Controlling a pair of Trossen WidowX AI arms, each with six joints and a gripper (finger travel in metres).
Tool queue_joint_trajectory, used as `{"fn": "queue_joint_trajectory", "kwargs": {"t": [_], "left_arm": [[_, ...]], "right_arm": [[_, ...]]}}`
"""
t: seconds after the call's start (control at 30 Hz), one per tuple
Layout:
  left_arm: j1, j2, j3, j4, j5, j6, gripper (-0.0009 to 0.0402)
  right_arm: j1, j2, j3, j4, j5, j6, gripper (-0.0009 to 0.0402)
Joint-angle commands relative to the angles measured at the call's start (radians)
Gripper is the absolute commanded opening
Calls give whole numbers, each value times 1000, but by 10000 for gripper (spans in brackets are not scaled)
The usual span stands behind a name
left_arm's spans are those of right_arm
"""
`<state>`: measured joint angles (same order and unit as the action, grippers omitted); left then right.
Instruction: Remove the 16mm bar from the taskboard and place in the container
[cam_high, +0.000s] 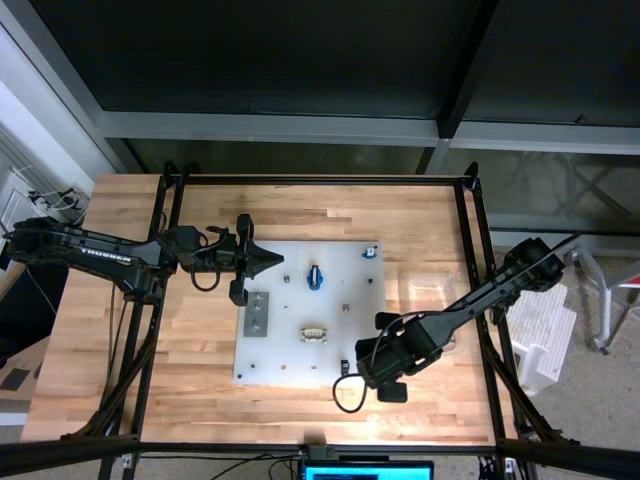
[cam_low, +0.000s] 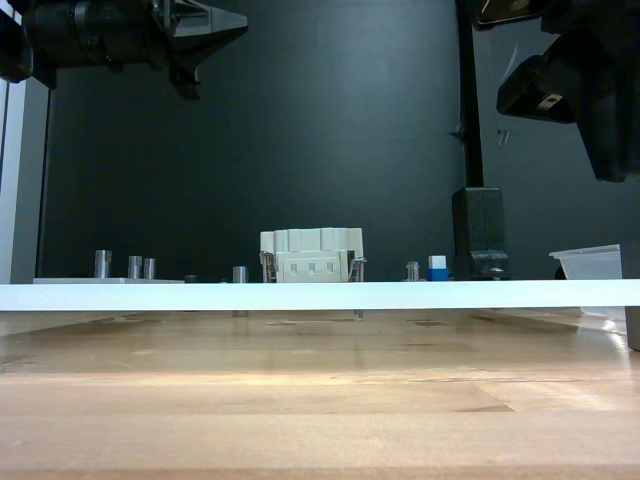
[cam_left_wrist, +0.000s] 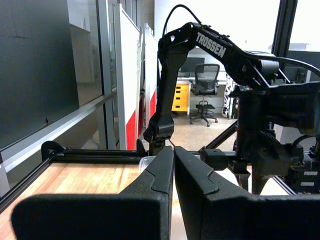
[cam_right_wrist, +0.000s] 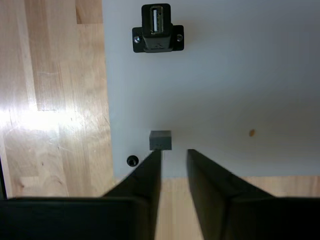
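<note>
From my station I see the right gripper (cam_right_wrist: 173, 154) pointing straight down over the near right corner of the taskboard (cam_high: 300, 355). Its fingers (cam_right_wrist: 150, 175) are parted by a clear gap, so the claw is released. Just ahead of one fingertip sits a small grey square block (cam_right_wrist: 160, 140), very close to it. Farther ahead of the claw, along the same board edge, is a black USB socket (cam_right_wrist: 158, 27), and a small dark hole (cam_right_wrist: 132, 160) lies beside that finger toward the board's edge. The container (cam_high: 432, 290) rests on the table (cam_high: 130, 300) back from this claw, beside its own arm and just off the board's right edge. The left gripper (cam_high: 268, 261) hangs high over the far left part of the board, lying level and aimed across at the right arm, with its fingers (cam_left_wrist: 150, 175) clenched together and gripping no object. Below that claw, a little to its near side, is the grey metal block (cam_high: 258, 315). The blue knob (cam_high: 314, 277) lies ahead of its tips, and the pale connector (cam_high: 313, 333) sits between the two claws. As for the 16mm bar, short grey rods (cam_low: 102, 263) stand on the board below the left claw, with another (cam_low: 240, 274) nearer the connector. All of them are well apart from the right claw, and I cannot tell which one is the bar.
</note>
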<state>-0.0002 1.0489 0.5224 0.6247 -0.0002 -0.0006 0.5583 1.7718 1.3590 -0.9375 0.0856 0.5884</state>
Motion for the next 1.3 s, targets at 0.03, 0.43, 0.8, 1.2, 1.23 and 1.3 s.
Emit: {"fn": "queue_joint_trajectory", "kwargs": {"t": [0.03,0.43,0.8,1.2,1.23,1.3], "left_arm": [[0,0,0,1,0,0,0],[0,0,0,1,0,0,0],[0,0,0,1,0,0,0],[0,0,0,0,0,0,0],[0,0,0,1,0,0,0],[0,0,0,1,0,0,0]], "right_arm": [[5,21,0,8,1,8,132],[19,71,-2,34,2,10,215],[21,95,-22,69,5,5,187],[24,103,-45,106,3,6,146],[25,103,-46,106,3,6,138],[25,103,-46,106,3,6,120]]}}
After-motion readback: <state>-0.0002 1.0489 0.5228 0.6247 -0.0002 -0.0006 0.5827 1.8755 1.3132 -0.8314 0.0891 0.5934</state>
